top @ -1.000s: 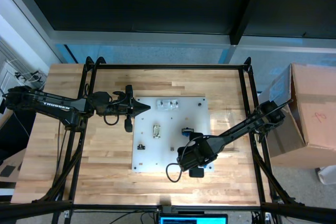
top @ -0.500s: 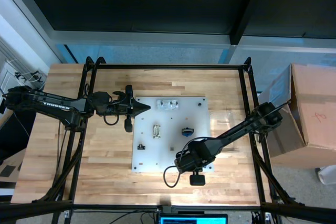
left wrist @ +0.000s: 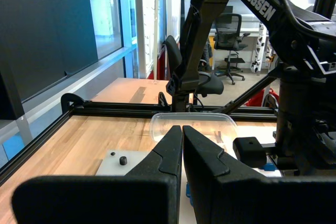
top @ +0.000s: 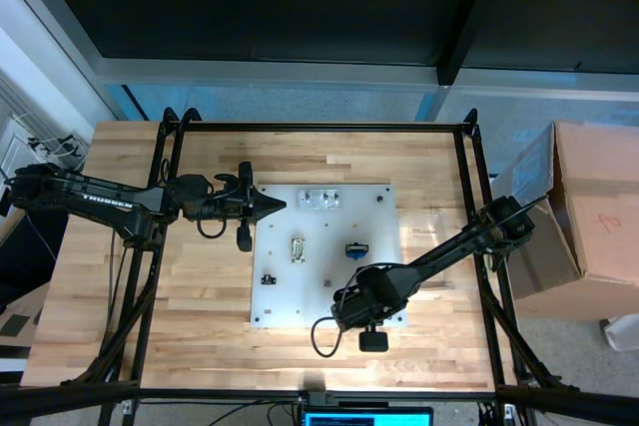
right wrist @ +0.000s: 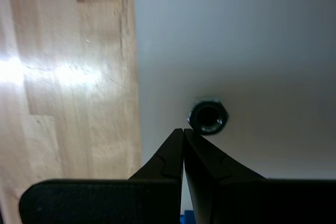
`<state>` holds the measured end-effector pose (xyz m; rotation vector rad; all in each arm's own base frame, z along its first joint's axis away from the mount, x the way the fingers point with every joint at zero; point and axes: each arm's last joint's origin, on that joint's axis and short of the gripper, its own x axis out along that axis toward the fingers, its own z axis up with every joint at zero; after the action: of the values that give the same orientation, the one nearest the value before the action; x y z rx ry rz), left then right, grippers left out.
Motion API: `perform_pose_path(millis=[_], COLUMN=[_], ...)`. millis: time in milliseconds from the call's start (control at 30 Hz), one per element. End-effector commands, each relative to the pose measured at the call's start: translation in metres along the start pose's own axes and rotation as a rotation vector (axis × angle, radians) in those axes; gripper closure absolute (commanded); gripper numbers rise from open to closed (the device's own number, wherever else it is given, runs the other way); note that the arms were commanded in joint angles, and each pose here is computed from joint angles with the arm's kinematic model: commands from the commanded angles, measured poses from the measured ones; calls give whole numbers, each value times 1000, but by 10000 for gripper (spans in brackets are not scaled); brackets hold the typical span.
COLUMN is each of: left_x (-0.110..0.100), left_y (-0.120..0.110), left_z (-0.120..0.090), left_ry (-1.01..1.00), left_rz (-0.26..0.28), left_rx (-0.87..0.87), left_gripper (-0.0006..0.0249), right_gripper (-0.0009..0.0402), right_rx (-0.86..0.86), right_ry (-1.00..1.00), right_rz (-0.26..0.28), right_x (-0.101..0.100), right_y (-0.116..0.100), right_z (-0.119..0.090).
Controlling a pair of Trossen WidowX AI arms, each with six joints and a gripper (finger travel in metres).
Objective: Unfasten the M12 nut and place it in the container
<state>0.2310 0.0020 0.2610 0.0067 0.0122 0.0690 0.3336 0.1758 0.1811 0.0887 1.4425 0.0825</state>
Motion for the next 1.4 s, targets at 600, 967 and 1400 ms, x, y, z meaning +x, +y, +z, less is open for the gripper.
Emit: perform_pose_path(millis=[600, 967, 1400], left_x=[0, 0, 0], left_y=[0, 0, 0], left_z=[0, 0, 0], left_ry=[-1, -2, 0], left_rz=[0, 0, 0], left_rx=[0, 0, 0], left_gripper=[243, 243, 243], right_gripper=[393, 393, 393], right_rx=[51, 54, 21], right_ry=[-91, 29, 4], right_rz=[-263, 122, 63], right_x=[-22, -25, 1], right_y=[-12, 1, 2], right_z=[-7, -6, 2])
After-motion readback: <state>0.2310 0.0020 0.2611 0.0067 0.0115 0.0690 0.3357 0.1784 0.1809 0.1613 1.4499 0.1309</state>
